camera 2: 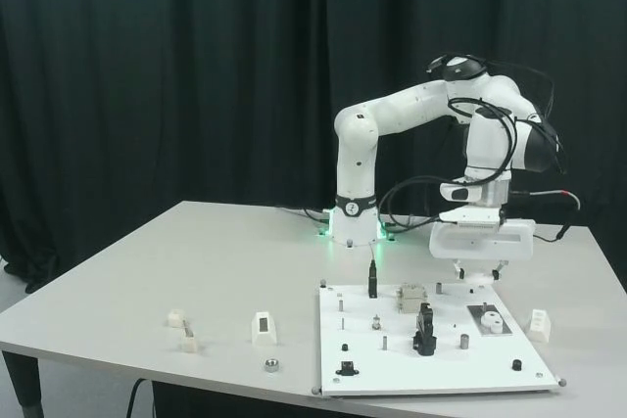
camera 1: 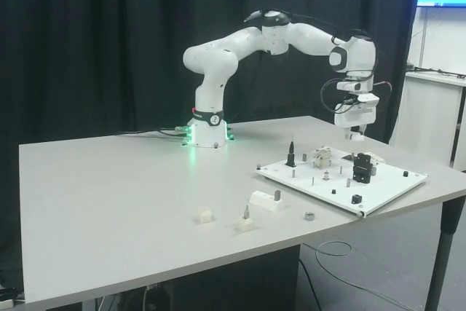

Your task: Insert large gear.

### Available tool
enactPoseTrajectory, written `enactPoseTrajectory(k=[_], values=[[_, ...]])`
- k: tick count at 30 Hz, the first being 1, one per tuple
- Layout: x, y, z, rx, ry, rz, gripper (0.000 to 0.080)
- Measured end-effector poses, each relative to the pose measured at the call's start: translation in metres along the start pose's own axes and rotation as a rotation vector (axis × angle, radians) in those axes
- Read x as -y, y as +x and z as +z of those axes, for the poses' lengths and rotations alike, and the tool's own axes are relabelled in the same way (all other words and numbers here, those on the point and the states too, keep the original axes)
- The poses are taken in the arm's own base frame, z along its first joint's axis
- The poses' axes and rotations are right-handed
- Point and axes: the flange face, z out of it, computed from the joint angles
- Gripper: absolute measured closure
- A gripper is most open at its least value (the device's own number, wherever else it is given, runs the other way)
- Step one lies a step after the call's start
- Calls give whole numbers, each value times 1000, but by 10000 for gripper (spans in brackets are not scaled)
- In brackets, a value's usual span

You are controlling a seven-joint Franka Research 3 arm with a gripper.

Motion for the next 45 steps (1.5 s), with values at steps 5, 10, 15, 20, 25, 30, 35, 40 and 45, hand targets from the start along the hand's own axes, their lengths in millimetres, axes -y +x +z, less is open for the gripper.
enactPoseTrajectory(k=[5, 10, 15, 20, 25, 30, 35, 40, 45], values=[[4, -3, 11, 5, 2, -3, 209], [7, -5, 20, 7, -2, 4, 209], [8, -4, 28, 13, -11, 7, 209], [7, -3, 33, 19, -18, 9, 209], [9, -3, 37, 24, -22, 7, 209], [10, -4, 40, 29, -26, 2, 209], [11, -6, 45, 36, -31, -2, 209], [12, -8, 49, 42, -37, -5, 209], [12, -10, 53, 48, -42, -9, 209]])
